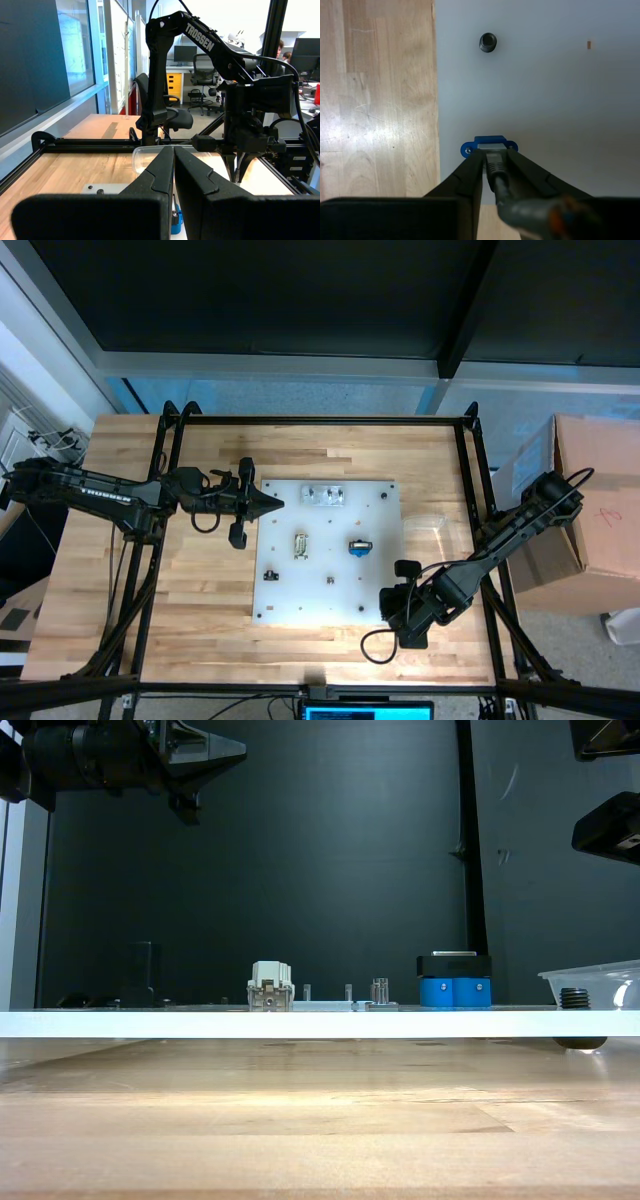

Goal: Remove the RJ45 connector from the taskboard and place in the container

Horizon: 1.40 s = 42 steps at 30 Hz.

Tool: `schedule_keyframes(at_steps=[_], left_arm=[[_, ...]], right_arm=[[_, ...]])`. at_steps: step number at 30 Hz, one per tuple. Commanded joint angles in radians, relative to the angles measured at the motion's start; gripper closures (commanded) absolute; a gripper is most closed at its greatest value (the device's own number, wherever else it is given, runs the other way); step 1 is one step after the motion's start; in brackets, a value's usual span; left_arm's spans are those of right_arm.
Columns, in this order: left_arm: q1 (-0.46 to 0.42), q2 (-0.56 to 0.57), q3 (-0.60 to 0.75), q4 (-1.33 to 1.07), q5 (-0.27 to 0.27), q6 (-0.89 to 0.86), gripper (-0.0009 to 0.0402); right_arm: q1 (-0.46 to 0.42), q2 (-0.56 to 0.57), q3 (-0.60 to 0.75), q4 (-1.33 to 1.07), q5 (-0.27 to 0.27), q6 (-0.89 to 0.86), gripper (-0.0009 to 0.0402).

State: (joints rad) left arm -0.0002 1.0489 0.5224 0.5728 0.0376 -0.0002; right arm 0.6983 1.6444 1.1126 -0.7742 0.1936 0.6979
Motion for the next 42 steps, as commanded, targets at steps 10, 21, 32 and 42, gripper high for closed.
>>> schedule_keyframes(at_steps=[10,21,32,42], left_arm=[[0.000,0.000,0.000,0.000,0.000,0.000,0.0393],[0.000,0.000,0.000,0.001,0.000,0.000,0.0393],[0.000,0.000,0.000,0.000,0.000,0.000,0.0393],[0.000,0.000,0.000,0.000,0.000,0.000,0.0393]], right_arm=[[0.000,-0.002,0.001,0.002,-0.003,0.001,0.0394],[0.000,-0.033,0.020,-0.009,-0.002,0.001,0.0393],[-0.026,-0.124,0.020,-0.022,-0.002,0.001,0.0393],[-0.063,-0.192,0.017,-0.066,-0.003,-0.027,0.0393]])
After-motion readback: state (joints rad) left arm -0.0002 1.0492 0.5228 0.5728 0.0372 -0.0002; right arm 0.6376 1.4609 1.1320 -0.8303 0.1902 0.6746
